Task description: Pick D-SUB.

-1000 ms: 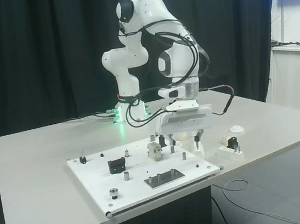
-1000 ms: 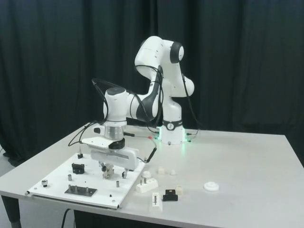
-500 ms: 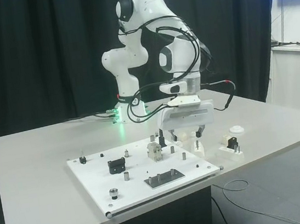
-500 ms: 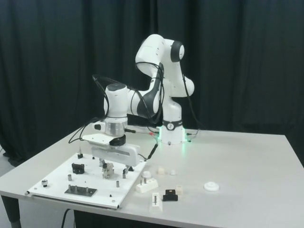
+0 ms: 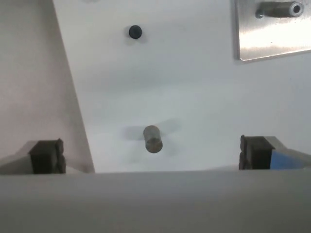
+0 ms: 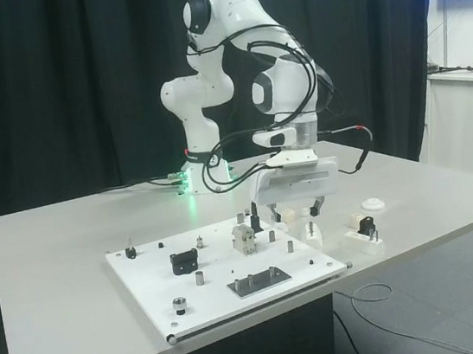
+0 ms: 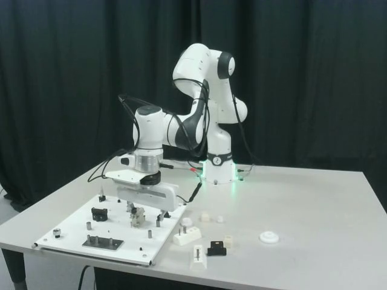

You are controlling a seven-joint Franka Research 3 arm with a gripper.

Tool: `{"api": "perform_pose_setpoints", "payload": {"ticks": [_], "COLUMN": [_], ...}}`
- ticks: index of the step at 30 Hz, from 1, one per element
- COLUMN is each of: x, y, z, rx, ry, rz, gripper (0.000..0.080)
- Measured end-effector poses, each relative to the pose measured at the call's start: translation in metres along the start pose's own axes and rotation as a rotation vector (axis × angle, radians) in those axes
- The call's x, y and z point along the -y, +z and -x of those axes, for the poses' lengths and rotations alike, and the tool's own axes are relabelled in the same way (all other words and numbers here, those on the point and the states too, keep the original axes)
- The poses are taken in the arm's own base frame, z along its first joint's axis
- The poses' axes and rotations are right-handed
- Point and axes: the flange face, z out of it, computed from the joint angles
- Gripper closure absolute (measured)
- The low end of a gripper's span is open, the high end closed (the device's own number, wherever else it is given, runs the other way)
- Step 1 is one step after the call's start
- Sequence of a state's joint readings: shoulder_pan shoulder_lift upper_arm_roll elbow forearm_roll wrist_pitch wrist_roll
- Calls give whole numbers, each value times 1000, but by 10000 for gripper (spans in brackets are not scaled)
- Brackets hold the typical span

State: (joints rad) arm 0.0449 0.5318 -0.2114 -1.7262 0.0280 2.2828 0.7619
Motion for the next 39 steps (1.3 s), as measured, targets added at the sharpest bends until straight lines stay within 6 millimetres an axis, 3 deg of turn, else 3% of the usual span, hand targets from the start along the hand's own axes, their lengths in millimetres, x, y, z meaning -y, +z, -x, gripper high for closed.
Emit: {"api": "perform_pose_setpoints", "payload": {"ticks": [24, 39], "x": [7, 26], "y": [-3, -10], "z": [5, 26], "rx": [-3, 4], "ry": [-10, 1], "rz": [-5, -15], "gripper": [3, 3]}}
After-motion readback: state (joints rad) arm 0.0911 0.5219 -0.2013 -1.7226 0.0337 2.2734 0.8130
